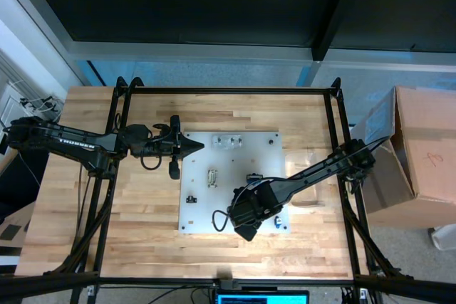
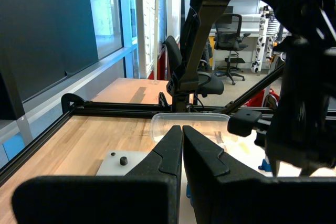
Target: Unfasten the M12 nut and place it in the container
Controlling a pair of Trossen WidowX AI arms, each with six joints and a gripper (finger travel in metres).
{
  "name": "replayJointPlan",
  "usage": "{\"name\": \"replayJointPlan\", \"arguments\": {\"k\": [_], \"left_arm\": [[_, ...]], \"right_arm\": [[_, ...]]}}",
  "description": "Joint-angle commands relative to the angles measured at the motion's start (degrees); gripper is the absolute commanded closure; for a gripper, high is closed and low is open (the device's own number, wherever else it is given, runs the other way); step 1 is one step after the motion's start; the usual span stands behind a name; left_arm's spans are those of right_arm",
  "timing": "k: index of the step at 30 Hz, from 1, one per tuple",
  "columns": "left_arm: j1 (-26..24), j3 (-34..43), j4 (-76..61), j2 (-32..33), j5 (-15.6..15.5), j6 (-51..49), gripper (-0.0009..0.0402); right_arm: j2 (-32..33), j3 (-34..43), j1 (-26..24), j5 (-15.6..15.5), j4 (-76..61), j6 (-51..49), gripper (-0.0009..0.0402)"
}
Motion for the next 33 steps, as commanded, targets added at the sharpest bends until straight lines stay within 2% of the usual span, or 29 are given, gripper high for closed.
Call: {"name": "replayJointPlan", "arguments": {"k": [1, 5, 9, 17, 33], "left_arm": [[0.0, -0.02, 0.02, 0.0, 0.02, 0.02, 0.0393], [0.0, 0.0, 0.02, 0.0, 0.02, 0.02, 0.0393], [0.0, -0.02, 0.02, 0.0, 0.02, 0.02, 0.0393], [0.0, -0.02, 0.0, 0.0, 0.0, 0.02, 0.0393], [0.0, -0.02, 0.02, 0.0, 0.02, 0.02, 0.0393]], "right_arm": [[1.22, -0.2, 0.13, 0.02, 0.83, 0.35, 0.0217], [1.92, -0.5, 0.24, 0.04, 1.9, 0.57, 0.0186], [2.89, -0.7, 0.26, -0.09, 2.38, 1.88, 0.018], [4.87, -0.72, 0.42, -0.07, 3.04, 1.79, 0.0204], [4.87, -2.01, 0.55, -0.22, 5.16, 1.84, 0.0267]]}}
